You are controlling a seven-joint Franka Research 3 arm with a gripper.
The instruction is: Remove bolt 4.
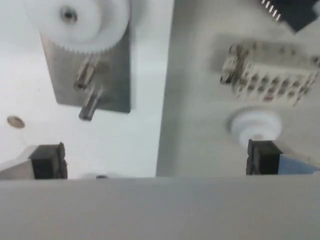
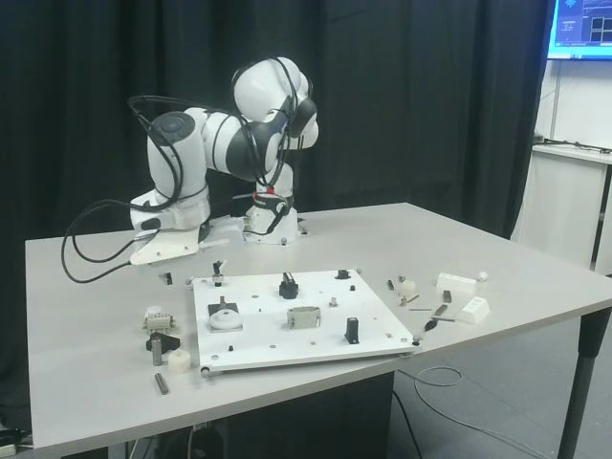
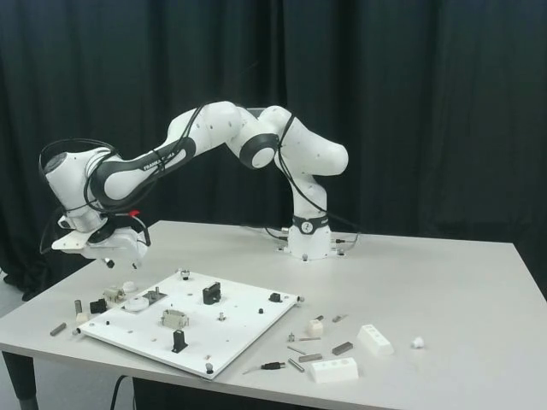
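White two-fingered gripper (image 1: 155, 159) hovers with fingers spread and empty over the white assembly board's (image 2: 316, 335) edge, its body partly hiding the board; which bolt is 4, I cannot tell.

Bolt (image 1: 15, 121): small round head, sunk flush in white board (image 1: 145, 125), nr metal block (image 1: 115, 75).

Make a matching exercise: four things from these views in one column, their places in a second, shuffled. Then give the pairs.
1. tool
2. large white gear
3. small white gear
4. multi-pin connector

a. on the grey table, beside the connector
b. on the grey block on the white board
c. above the board's edge
d. on the table, off the board

Pairs: 1-c, 2-b, 3-a, 4-d
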